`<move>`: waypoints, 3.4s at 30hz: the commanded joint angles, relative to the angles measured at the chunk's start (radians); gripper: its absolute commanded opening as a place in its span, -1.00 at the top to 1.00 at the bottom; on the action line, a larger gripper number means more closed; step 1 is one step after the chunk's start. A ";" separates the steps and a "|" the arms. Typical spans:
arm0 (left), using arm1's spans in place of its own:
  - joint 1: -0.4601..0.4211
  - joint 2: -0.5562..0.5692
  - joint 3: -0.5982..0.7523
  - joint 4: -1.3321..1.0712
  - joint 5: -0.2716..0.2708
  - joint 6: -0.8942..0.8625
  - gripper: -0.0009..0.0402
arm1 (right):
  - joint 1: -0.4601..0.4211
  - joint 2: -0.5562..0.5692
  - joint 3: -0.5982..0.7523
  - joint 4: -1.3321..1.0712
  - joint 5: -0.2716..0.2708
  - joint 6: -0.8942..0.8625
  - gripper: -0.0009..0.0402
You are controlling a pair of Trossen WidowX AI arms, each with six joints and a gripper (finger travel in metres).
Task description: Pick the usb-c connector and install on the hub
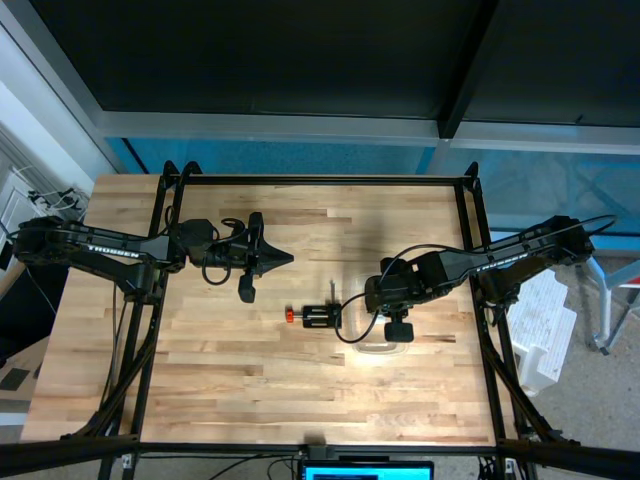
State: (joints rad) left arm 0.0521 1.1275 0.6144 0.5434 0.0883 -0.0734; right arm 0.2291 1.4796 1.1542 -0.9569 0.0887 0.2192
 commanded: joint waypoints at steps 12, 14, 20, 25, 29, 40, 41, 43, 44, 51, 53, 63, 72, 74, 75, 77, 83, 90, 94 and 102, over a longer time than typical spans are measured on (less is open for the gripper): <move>0.000 0.000 0.000 0.000 0.000 0.000 0.96 | -0.023 0.067 0.068 -0.013 -0.002 0.008 0.96; 0.000 0.000 0.000 0.000 0.000 0.000 0.96 | -0.027 0.091 0.095 -0.023 -0.002 0.002 0.96; 0.000 0.000 0.000 0.000 0.000 0.000 0.96 | -0.038 0.167 0.187 -0.045 -0.001 0.003 0.96; 0.000 0.000 0.000 0.000 0.000 0.001 0.96 | -0.040 0.220 0.244 -0.055 -0.001 0.002 0.96; 0.000 0.000 0.000 0.000 0.000 0.000 0.96 | -0.040 0.254 0.282 -0.057 -0.002 0.000 0.96; 0.000 0.000 0.000 0.000 0.000 0.000 0.96 | -0.044 0.349 0.397 -0.089 -0.002 -0.016 0.96; 0.000 0.000 0.000 0.000 0.000 0.000 0.96 | -0.045 0.355 0.407 -0.092 -0.001 -0.018 0.96; 0.000 0.000 0.000 0.000 0.000 0.000 0.96 | -0.046 0.364 0.422 -0.093 -0.001 -0.023 0.96; 0.000 0.000 0.000 0.000 0.000 0.000 0.96 | -0.047 0.367 0.426 -0.091 0.000 -0.026 0.96; 0.000 0.000 0.000 0.000 0.000 0.000 0.96 | -0.053 0.399 0.466 -0.092 0.001 -0.034 0.96; 0.000 0.000 0.000 0.000 0.000 0.000 0.96 | -0.053 0.416 0.485 -0.098 0.001 -0.043 0.96; 0.000 0.000 0.000 0.000 0.000 0.000 0.96 | -0.057 0.443 0.509 -0.098 0.001 -0.048 0.96; 0.000 0.000 0.000 0.000 0.000 0.000 0.96 | -0.057 0.443 0.500 -0.089 0.001 -0.049 0.96; 0.000 0.000 0.000 0.000 0.000 0.000 0.96 | -0.057 0.443 0.497 -0.084 0.001 -0.048 0.96; 0.000 0.000 0.000 0.000 0.000 0.000 0.96 | -0.057 0.443 0.497 -0.084 0.000 -0.048 0.96; 0.000 0.000 0.000 0.000 0.000 0.000 0.96 | -0.057 0.443 0.497 -0.080 0.001 -0.048 0.96; 0.000 0.000 0.000 0.000 0.000 0.000 0.96 | -0.057 0.443 0.489 -0.078 0.001 -0.048 0.96; 0.000 0.000 0.000 0.000 0.000 0.000 0.96 | -0.058 0.443 0.483 -0.074 0.002 -0.049 0.96; 0.000 0.000 0.000 0.000 0.000 0.000 0.96 | -0.058 0.443 0.483 -0.072 0.001 -0.050 0.96; 0.000 0.000 0.000 0.000 0.000 0.000 0.96 | -0.058 0.443 0.449 -0.034 0.016 -0.052 0.96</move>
State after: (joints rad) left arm 0.0521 1.1271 0.6140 0.5434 0.0883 -0.0734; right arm 0.1719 1.9224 1.6146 -1.0016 0.1024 0.1661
